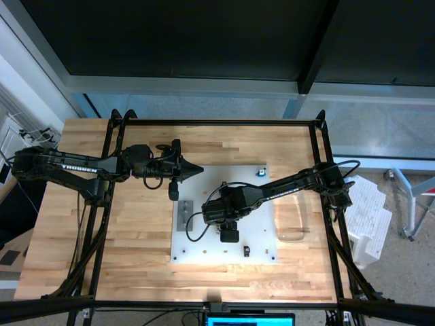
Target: Pick the HAN10E connector and install on the hub
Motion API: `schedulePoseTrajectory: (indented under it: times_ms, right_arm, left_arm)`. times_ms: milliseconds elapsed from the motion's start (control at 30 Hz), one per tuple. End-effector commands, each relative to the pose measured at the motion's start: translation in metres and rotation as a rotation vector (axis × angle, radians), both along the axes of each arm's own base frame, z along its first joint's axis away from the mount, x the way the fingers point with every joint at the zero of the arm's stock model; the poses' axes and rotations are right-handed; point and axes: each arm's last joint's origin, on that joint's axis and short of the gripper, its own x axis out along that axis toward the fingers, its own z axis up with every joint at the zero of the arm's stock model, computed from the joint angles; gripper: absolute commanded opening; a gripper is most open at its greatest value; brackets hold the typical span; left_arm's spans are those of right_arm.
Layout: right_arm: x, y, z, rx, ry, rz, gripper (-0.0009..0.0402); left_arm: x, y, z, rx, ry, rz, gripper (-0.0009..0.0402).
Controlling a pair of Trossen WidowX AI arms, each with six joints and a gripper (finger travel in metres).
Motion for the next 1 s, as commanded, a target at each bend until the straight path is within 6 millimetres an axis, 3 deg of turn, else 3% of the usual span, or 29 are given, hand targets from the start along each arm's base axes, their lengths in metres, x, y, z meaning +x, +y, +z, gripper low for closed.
schedulePoseTrajectory:
  times_ms: [33,633,1000]
  right_arm:
    - [0.0,0.0,0.0,0.0,0.0,-0.001,0.0111]
    - [0.0,0.0,0.006,0.004,-0.017,0.0,0.0229]
    - [-0.016,-0.003,0.036,0.007,-0.033,0.009,0.0251]
  left_arm:
    - [0.0,0.0,0.0,0.0,-0.001,0.0,0.0]
    - [0.0,0.0,0.0,0.0,-0.001,0.0,0.0]
    - [0.0,0.0,0.0,0.0,0.0,0.0,0.0]
